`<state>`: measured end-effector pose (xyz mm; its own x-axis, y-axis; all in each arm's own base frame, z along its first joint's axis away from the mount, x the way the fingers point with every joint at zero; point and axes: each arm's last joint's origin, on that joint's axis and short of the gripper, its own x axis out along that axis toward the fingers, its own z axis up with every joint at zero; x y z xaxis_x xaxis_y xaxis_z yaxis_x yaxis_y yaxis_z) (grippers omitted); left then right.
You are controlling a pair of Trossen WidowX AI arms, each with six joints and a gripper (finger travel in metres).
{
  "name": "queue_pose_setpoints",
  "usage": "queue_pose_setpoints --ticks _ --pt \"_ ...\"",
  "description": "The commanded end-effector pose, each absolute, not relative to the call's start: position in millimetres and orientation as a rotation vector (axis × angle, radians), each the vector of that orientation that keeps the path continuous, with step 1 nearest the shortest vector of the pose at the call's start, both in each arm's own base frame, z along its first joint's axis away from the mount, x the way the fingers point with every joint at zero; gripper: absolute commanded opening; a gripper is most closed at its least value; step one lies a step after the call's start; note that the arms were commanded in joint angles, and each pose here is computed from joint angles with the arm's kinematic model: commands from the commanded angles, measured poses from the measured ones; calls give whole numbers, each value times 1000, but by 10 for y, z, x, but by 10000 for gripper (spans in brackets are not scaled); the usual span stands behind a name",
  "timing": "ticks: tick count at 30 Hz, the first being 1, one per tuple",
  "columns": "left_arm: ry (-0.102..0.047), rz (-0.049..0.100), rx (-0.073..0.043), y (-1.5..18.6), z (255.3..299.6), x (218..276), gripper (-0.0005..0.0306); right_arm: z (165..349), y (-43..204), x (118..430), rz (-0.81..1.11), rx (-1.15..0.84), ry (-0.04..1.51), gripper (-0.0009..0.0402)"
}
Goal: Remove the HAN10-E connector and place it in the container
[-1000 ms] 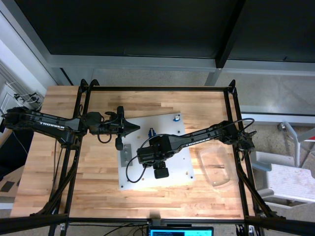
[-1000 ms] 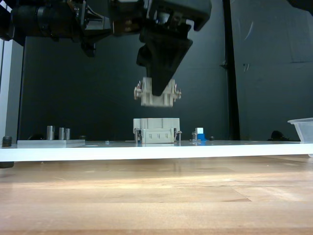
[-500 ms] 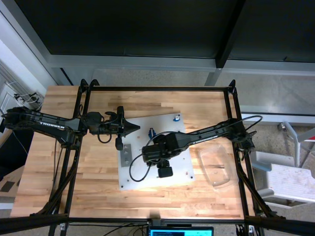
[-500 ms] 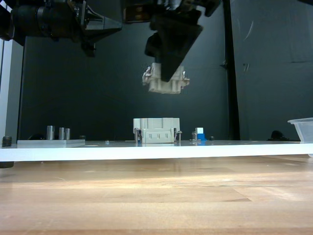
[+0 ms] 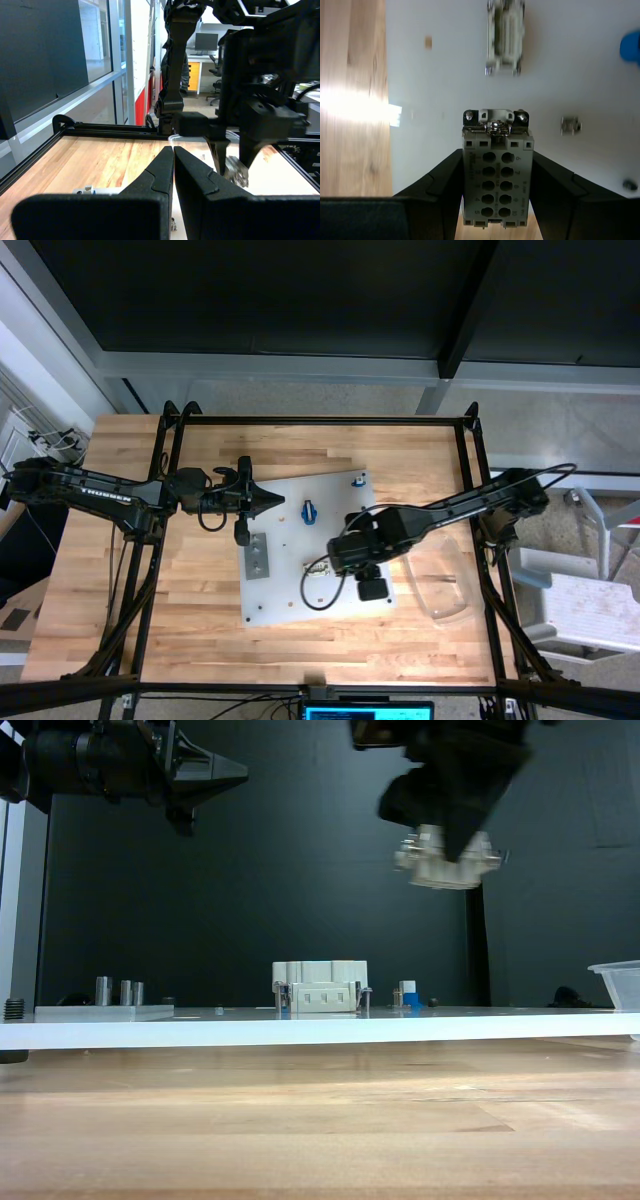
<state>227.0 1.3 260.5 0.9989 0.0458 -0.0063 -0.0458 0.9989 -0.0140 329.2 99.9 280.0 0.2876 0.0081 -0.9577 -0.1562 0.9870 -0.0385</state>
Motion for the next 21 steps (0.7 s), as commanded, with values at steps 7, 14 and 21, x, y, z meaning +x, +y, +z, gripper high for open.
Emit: queue_pose_setpoints --ticks 7,14,21 --pt "5 45 -14 13 2607 2271 0 2778 1011 2818 96 -98 1291 36" --pt "5 46 -14 14 2606 2271 0 2735 997 2524 71 -53 1298 36" --pt "5 46 -14 14 2607 2271 0 2658 956 2232 27 14 1308 36"
